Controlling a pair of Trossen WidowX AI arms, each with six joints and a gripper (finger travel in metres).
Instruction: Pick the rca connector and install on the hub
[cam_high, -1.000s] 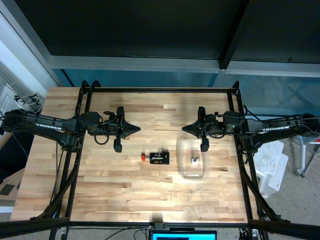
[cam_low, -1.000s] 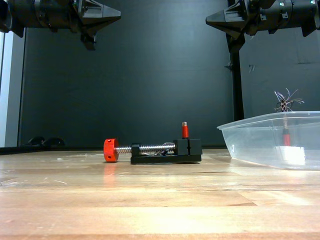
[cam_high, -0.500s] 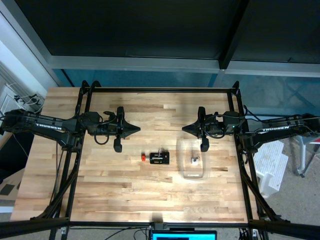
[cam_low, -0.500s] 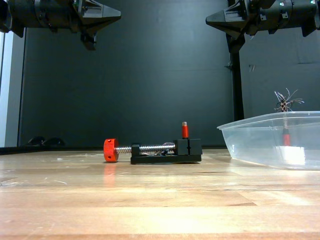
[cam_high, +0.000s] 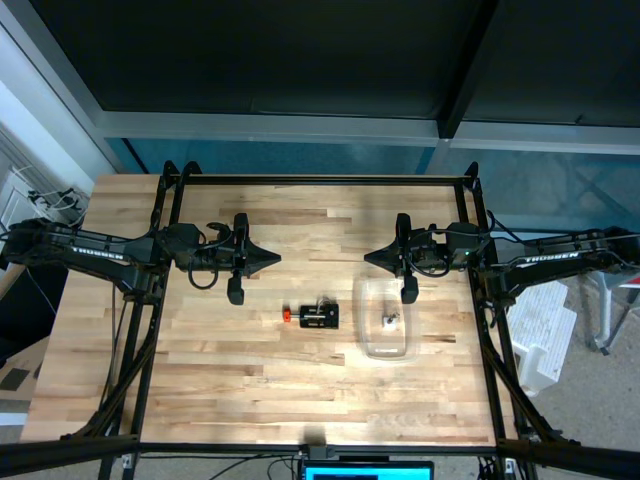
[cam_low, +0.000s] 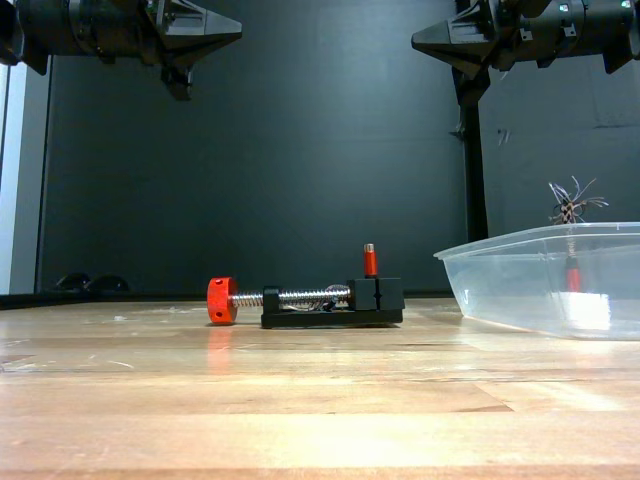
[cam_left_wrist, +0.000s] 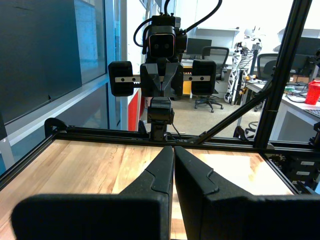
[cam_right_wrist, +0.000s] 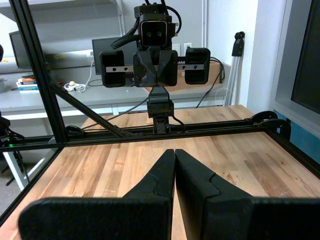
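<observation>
Spanning the scene, the wooden desk (cam_high: 250, 380) has both arms raised well above it. The left gripper (cam_high: 274, 258) hangs over the left half and the right gripper (cam_high: 369, 258) over the right, their tips pointing at each other. Each has its fingers (cam_left_wrist: 159, 172) pressed together with nothing between them. A clear plastic tray (cam_high: 372, 345) sits right of centre, below the right gripper. Inside it lie the rca connector (cam_high: 390, 320), too small to tell which way it points, and a small white cube (cam_low: 585, 310). Left of the tray and apart from it rests the hub (cam_high: 322, 318). Its long axis runs left to right, a threaded screw (cam_low: 290, 296) leading to the red knob (cam_low: 221, 300) at its left end. A short red post (cam_low: 369, 262) stands upright on the black block.
</observation>
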